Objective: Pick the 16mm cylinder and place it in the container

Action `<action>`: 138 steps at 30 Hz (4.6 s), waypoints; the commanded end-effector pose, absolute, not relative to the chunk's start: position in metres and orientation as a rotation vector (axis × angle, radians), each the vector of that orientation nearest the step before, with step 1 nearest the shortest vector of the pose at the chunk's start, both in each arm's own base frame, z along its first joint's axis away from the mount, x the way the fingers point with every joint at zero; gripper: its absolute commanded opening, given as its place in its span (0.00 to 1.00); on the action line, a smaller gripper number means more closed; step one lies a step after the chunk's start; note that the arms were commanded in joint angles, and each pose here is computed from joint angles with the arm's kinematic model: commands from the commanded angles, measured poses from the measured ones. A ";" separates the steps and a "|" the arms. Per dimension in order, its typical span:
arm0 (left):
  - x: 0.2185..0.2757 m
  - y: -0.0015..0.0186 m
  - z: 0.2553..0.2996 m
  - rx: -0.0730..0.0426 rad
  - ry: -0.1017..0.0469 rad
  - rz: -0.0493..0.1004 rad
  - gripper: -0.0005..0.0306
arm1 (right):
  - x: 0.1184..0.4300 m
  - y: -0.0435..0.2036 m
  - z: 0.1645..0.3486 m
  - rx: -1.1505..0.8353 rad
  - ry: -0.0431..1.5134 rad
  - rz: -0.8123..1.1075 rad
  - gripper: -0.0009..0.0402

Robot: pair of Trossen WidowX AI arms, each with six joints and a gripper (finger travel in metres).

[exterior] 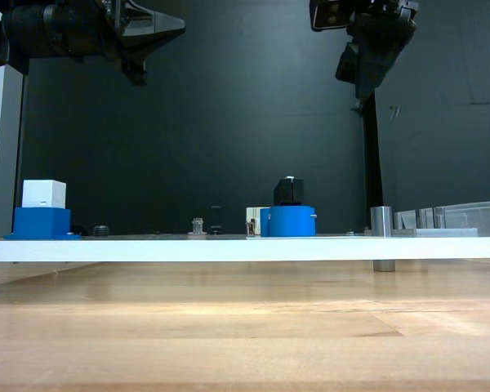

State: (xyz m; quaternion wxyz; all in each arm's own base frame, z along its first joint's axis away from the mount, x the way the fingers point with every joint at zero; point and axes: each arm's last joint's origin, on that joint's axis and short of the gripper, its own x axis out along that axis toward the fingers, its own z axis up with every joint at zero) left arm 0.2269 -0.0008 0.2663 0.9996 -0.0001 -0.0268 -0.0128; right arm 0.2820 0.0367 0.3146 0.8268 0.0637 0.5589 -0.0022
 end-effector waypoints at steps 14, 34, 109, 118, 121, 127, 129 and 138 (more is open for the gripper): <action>0.2269 -0.0008 0.2665 0.000 -0.054 -0.026 0.02 | 0.306 0.080 0.280 0.091 1.324 0.028 0.02; 0.2270 -0.0008 0.2664 0.000 -0.054 -0.026 0.02 | 0.326 0.099 0.245 0.075 1.374 -0.028 0.34; 0.2270 -0.0007 0.2664 0.000 -0.054 -0.025 0.02 | 0.344 0.115 0.195 0.013 1.436 -0.034 0.11; 0.2269 -0.0007 0.2665 0.000 -0.054 -0.025 0.02 | 0.341 0.114 0.205 0.022 1.417 -0.021 0.09; 0.2270 -0.0008 0.2664 0.000 -0.054 -0.026 0.02 | 0.338 0.113 0.209 0.022 1.417 -0.021 0.09; 0.2270 -0.0007 0.2664 0.000 -0.054 -0.025 0.02 | 0.333 0.111 0.221 0.027 1.397 -0.017 0.09; 0.2270 -0.0008 0.2664 0.000 -0.054 -0.026 0.02 | 0.331 0.110 0.226 0.031 1.383 -0.014 0.09; 0.2270 -0.0008 0.2664 0.000 -0.054 -0.026 0.02 | 0.318 0.105 0.254 0.057 1.314 -0.007 0.09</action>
